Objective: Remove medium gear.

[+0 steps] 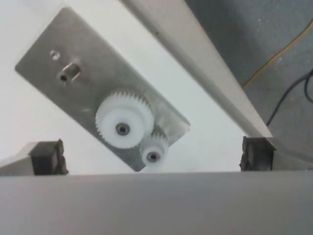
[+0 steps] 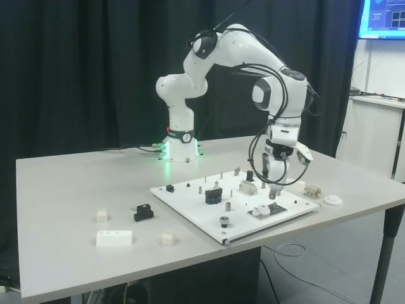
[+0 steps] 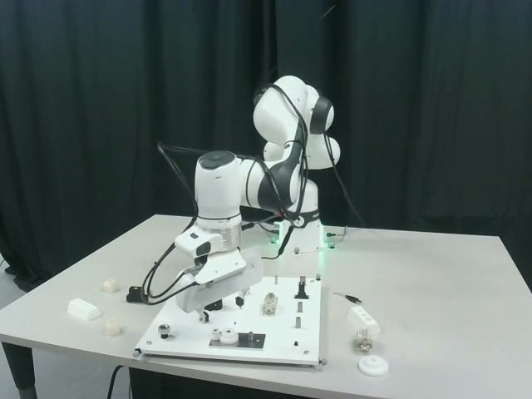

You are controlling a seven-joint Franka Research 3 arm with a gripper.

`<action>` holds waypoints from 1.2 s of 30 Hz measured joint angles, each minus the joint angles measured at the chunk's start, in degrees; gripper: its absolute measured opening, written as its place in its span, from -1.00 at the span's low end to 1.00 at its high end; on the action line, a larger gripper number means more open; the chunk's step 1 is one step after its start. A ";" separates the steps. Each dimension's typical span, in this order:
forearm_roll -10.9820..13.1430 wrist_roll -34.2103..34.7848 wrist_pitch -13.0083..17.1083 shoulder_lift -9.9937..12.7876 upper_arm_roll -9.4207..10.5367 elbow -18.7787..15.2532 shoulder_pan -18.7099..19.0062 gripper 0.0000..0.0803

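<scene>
White toothed plastic medium gear (image 1: 123, 119) sits on a grey metal plate (image 1: 63, 46), meshed with a small white gear (image 1: 154, 149) beside it; a bare shaft (image 1: 70, 72) stands further along the plate. Gripper (image 1: 151, 155) hovers above with black-padded fingers (image 1: 48, 157) spread wide, holding nothing, the gear lying below and slightly off the midline between them. Plate rests on a white assembly board (image 2: 190, 199) near the edge of the grey table (image 2: 63, 190); black curtain (image 3: 100, 100) behind
</scene>
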 joint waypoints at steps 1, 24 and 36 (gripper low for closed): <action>0.03 -0.53 0.56 -0.48 0.07 -0.88 0.00 0.99; -0.02 -14.59 5.64 -4.02 1.89 -9.53 0.06 0.99; -0.02 -18.69 6.65 -4.02 1.75 -9.68 -0.06 0.99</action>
